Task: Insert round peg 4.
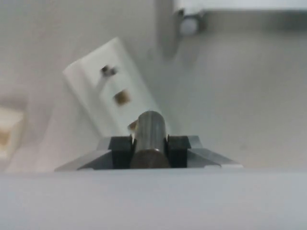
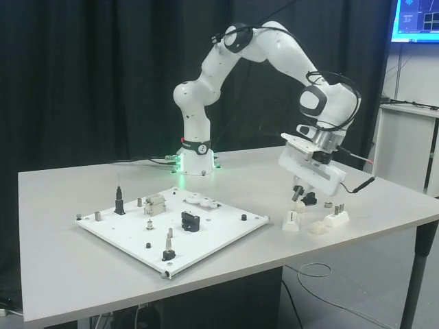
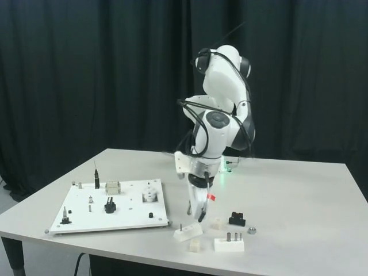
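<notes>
In the wrist view my gripper [image 1: 149, 152] is shut on a grey round peg [image 1: 151, 127], its black pads [image 1: 121, 149] pressed on either side. The peg hangs just above a long white holder block [image 1: 108, 91] that carries a thin pin [image 1: 108, 71] and shows a small hole [image 1: 122, 97]. From the first room view the gripper [image 2: 300, 197] hovers tilted over that holder [image 2: 291, 220] near the table's front right. The second room view shows the gripper [image 3: 199, 216] just above and beside the holder [image 3: 188, 231]. The white assembly board [image 2: 171, 223] lies well to the left.
Near the holder stand a small white block [image 3: 195, 245], a white holder with two pegs [image 3: 229, 244], a black part [image 3: 236, 219] and a small nut [image 3: 251, 230]. The board [image 3: 109, 210] carries several upright fixtures. The arm's base [image 2: 195, 161] is at the back.
</notes>
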Controlling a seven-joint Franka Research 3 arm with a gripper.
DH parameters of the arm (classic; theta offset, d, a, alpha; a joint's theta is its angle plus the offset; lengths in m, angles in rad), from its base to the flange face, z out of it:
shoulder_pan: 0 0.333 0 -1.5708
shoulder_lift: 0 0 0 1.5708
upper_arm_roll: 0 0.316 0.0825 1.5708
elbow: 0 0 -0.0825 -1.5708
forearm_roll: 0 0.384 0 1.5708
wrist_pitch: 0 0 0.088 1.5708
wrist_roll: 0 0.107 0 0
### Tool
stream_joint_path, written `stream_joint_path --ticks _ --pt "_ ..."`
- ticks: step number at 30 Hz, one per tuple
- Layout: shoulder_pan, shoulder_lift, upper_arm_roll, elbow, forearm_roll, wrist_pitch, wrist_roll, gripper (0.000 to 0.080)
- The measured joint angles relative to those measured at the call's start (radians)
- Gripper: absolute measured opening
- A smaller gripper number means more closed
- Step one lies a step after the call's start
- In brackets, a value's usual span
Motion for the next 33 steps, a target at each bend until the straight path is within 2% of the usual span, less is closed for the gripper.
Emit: stream_joint_path --ticks 5,10,13,16,19,25,33 --pt "-0.095 -0.049 0.096 -0.043 -0.091 0.008 -0.014 0.0153" --pt "-0.219 -0.103 0.220 -0.099 -0.173 0.039 -0.019 0.0153" --pt "-0.284 -0.131 0.282 -0.134 -0.194 0.067 -0.031 0.0153" --pt "-0.333 -0.155 0.322 -0.169 -0.201 0.098 -0.048 0.0153" --pt "-0.355 -0.176 0.333 -0.200 -0.201 0.120 -0.061 0.0153" --pt "-0.369 -0.216 0.331 -0.250 -0.207 0.133 -0.092 0.0153" --pt "-0.391 -0.275 0.327 -0.325 -0.264 0.140 -0.112 0.0153"
